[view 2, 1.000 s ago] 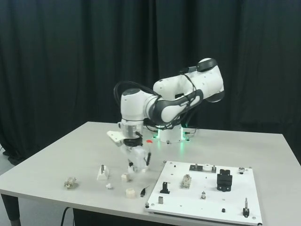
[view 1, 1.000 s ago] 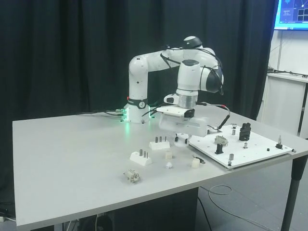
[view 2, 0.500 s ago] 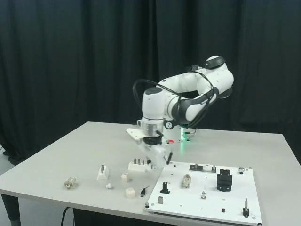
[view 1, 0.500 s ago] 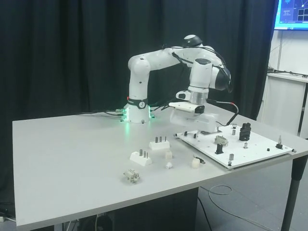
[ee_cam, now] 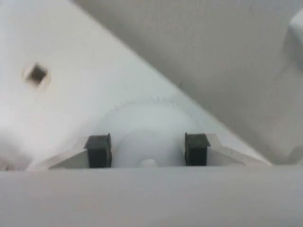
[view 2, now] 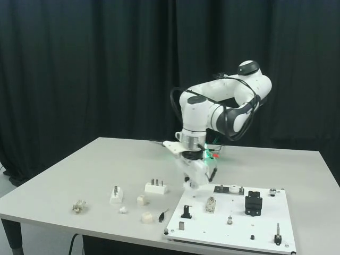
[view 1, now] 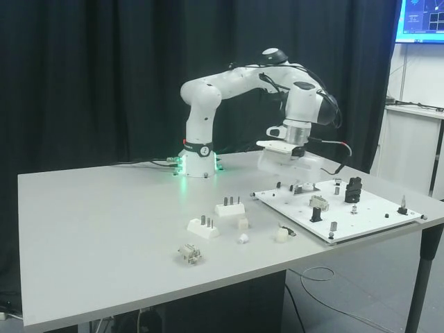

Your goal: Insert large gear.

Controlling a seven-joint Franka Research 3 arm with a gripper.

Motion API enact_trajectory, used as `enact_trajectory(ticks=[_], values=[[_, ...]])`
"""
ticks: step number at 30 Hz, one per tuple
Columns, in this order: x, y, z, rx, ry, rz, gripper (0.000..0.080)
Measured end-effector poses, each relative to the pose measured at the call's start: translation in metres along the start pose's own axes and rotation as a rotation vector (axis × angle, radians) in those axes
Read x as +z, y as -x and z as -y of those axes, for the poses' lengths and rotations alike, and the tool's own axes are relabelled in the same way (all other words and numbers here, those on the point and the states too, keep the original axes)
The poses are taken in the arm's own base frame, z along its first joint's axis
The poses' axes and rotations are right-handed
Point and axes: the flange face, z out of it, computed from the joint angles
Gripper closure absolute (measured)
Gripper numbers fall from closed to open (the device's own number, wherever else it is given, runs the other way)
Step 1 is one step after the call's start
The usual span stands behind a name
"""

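You have one pincer [ee_cam: 147,150], pinching one large gear [ee_cam: 149,130] over the corner of one white board [view 2: 229,220]. Only your wrist view shows the gear's teeth; the room views alone show two white peg blocks [view 1: 230,207] beside the board on the tabletop [view 1: 97,222].

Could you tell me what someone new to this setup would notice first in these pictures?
Probably the white arm bending over from its green-lit base, its gripper shut on a large white gear above the near corner of the white board. Next, the small parts scattered on the grey table beside that board.
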Motion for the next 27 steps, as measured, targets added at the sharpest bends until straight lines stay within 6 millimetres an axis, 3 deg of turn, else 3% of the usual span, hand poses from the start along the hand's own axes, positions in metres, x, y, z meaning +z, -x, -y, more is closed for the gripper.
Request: enact_trajectory(ticks=[17, 27], values=[[0.0, 0.063, -0.049, 0.05, -0.02, -0.012, 0.047], [0.002, 0.088, -0.074, 0.092, -0.043, -0.027, 0.047]])
